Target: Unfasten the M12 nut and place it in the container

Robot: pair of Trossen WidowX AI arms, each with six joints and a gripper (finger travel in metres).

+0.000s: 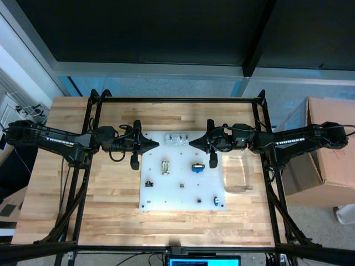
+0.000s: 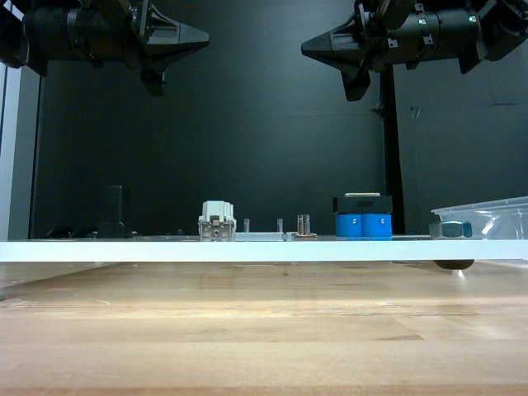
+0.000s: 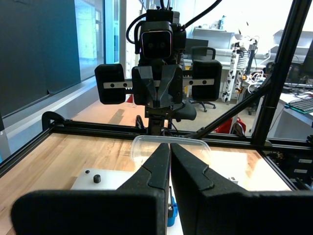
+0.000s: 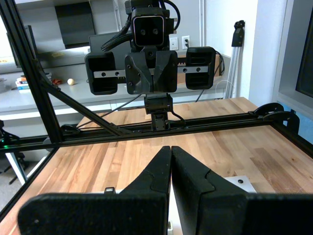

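Observation:
The small silver M12 nut [image 1: 217, 200] sits on its stud near the white board's [image 1: 166, 191] near right edge. In the low view the nut [image 2: 450, 229] shows in front of the clear container [image 2: 495, 216]; the high view shows the container [image 1: 238, 174] holding nothing. My left gripper [image 1: 157, 144] hovers high over the board's far left part, shut and holding nothing, fingers [image 3: 156, 166] pressed together. My right gripper [image 1: 190, 142] faces it from the right at the same height, likewise shut and holding nothing, fingers [image 4: 159, 169] touching. Both hang far above the nut.
On the board stand a grey-white connector [image 2: 216, 223], a silver post [image 2: 304, 225], a blue block [image 2: 363, 223] and a black post [image 3: 97, 178] at its far right corner. A black frame [image 1: 177, 101] rings the wooden table. A cardboard box [image 1: 327, 149] stands at the right.

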